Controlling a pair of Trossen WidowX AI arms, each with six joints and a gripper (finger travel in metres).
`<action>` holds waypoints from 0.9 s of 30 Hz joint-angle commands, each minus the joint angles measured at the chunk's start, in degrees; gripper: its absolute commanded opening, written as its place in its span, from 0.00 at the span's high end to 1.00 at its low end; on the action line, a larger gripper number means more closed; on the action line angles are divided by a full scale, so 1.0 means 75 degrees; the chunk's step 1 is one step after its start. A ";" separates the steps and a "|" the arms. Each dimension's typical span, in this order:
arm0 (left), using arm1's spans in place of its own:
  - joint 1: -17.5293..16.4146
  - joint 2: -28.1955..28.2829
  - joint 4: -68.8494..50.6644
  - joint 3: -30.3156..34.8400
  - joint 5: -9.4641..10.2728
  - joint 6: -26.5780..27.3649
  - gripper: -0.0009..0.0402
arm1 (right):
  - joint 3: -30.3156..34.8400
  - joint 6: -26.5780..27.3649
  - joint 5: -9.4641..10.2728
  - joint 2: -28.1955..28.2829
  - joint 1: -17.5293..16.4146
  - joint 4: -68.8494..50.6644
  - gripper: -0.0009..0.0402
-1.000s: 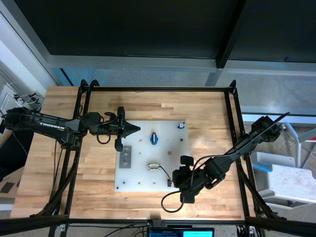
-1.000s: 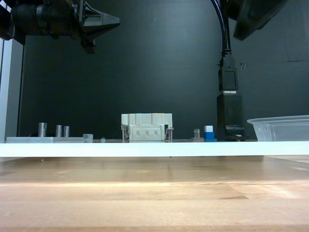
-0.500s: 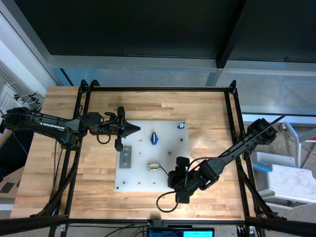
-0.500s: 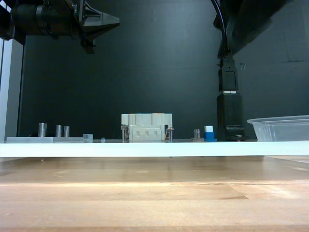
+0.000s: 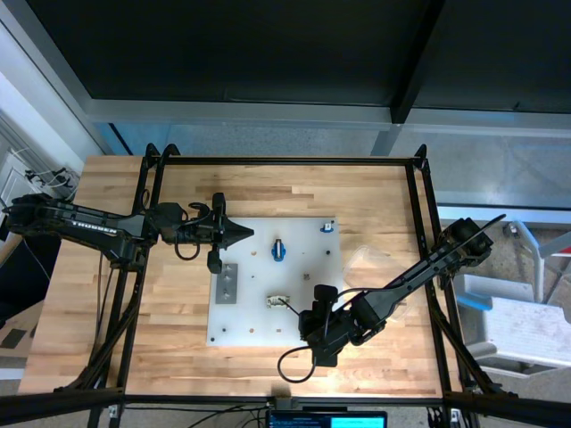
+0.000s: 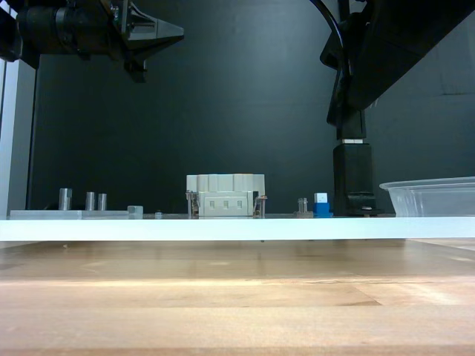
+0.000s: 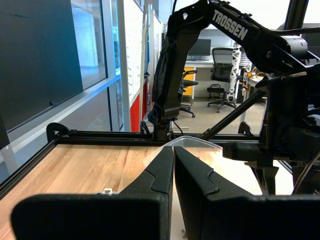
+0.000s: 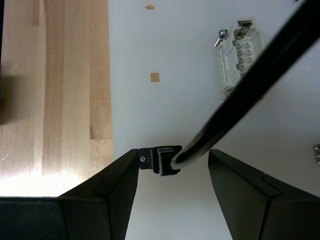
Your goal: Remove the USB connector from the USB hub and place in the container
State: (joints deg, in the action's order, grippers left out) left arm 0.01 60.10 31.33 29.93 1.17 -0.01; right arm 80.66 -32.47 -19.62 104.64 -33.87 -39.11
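Note:
The USB hub [image 6: 352,179] stands upright as a black block on the white board [image 5: 259,267]. The USB connector [image 8: 165,159] is plugged into its top, and its black cable [image 8: 240,85] runs away from the plug. My right gripper [image 8: 172,167] is open and hangs right over the hub, one finger [image 8: 112,195] on each side of the plug without touching it. In the high view the right gripper [image 5: 312,326] covers the hub. The container [image 5: 367,260] is a clear tray just off the board's right edge, and the container [image 6: 430,196] is empty. My left gripper [image 5: 235,234] is shut, parked high at the board's back left.
A white multi-pin connector [image 5: 278,302] sits on the board just left of the hub. A blue part [image 5: 278,251] stands further back, and a grey metal block [image 5: 230,285] with pegs lies at the board's left. Black frame rails [image 5: 419,223] border the wooden table.
My right gripper has moved left and come down over the USB hub, so its fingers now flank the plug. The left arm has not moved.

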 commanded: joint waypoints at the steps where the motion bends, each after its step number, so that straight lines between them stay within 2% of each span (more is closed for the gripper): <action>1: 0.0000 0.0003 0.0006 0.0003 -0.0003 -0.0003 0.98 | -0.0009 0.0023 0.0023 0.0026 0.0017 0.0038 0.51; 5: 0.0000 0.0003 0.0003 0.0003 -0.0003 -0.0003 0.98 | -0.0009 0.0026 0.0020 0.0026 0.0020 0.0000 0.52; 9: 0.0000 0.0003 0.0006 0.0003 -0.0003 0.0000 0.98 | -0.0009 0.0029 0.0020 0.0023 0.0020 -0.0111 0.57; 19: 0.0000 0.0003 0.0003 0.0003 -0.0003 -0.0003 0.98 | -0.0009 0.0108 0.0012 0.0023 0.0050 -0.0023 0.77; 27: -0.0003 0.0003 0.0006 0.0003 -0.0003 0.0000 0.98 | -0.0009 0.0195 0.0015 0.0023 0.0050 0.0006 0.99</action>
State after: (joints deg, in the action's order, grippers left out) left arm 0.01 60.10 31.35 29.93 1.17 -0.03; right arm 80.58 -31.11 -19.07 104.86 -33.52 -38.96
